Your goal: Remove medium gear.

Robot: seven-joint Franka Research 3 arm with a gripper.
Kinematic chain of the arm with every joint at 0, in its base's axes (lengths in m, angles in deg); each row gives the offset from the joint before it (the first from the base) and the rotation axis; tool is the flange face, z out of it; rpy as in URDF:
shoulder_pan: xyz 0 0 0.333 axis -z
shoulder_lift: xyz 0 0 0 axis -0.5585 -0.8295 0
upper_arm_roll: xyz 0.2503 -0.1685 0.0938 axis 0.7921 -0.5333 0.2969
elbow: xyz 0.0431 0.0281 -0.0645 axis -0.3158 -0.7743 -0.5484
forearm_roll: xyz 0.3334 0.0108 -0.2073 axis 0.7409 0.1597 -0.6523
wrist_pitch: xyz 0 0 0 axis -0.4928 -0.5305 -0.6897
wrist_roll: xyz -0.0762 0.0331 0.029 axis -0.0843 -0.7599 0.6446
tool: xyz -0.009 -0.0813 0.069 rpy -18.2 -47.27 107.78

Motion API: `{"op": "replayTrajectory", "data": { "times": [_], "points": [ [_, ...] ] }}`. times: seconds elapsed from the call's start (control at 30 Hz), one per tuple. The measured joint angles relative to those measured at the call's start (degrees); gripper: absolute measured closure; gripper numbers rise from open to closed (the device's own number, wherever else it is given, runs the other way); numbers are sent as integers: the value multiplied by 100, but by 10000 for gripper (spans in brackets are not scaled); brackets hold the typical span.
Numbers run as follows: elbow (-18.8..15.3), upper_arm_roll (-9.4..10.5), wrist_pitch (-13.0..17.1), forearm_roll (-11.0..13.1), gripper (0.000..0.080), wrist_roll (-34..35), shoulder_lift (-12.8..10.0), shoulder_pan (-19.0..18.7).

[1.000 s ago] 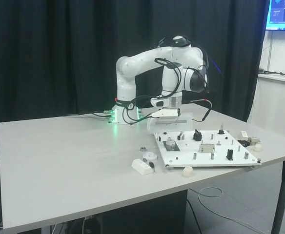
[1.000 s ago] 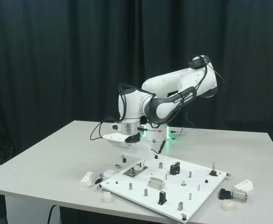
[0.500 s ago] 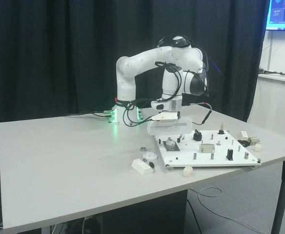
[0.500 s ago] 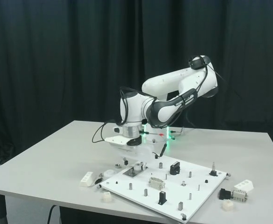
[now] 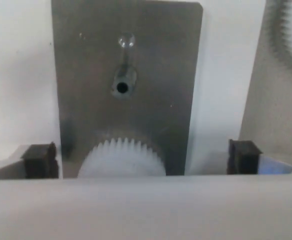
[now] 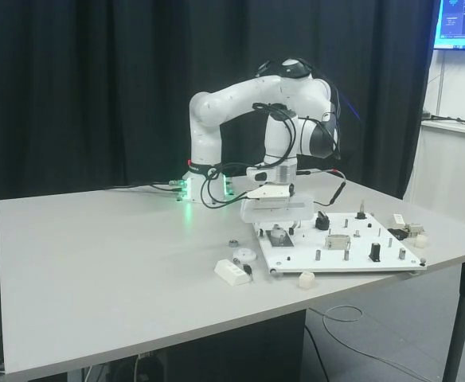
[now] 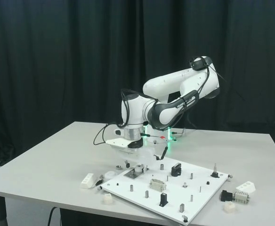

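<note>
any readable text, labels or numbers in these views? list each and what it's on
None can be read.
The screen at the top corner of the first room view shows some lines, too small to read.
The arm's forearm carries a marking, too small to read.
The white gear and its grey plate bear no marks.

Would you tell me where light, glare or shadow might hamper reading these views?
Wrist view: a small glint on the grey plate; a pale band hides half the white gear. First room view: a lit screen glows. Second room view: green light at the arm's base.
</note>
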Motion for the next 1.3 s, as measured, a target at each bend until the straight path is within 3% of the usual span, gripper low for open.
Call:
{"op": "replayTrajectory", "data": {
  "times": [0.07, 0.1, 0.37, 0.4, 1.3],
  "points": [
    [0, 14, 30, 1, 3, 1, 0, -1],
    [0, 20, 45, 1, 96, 1, 0, -2],
    [5, 32, 72, 115, 96, 46, -1, -67],
    [6, 32, 87, 117, 432, 68, 0, -81],
    [-33, -6, 178, 62, 451, 128, -8, -165]
  ]
}}
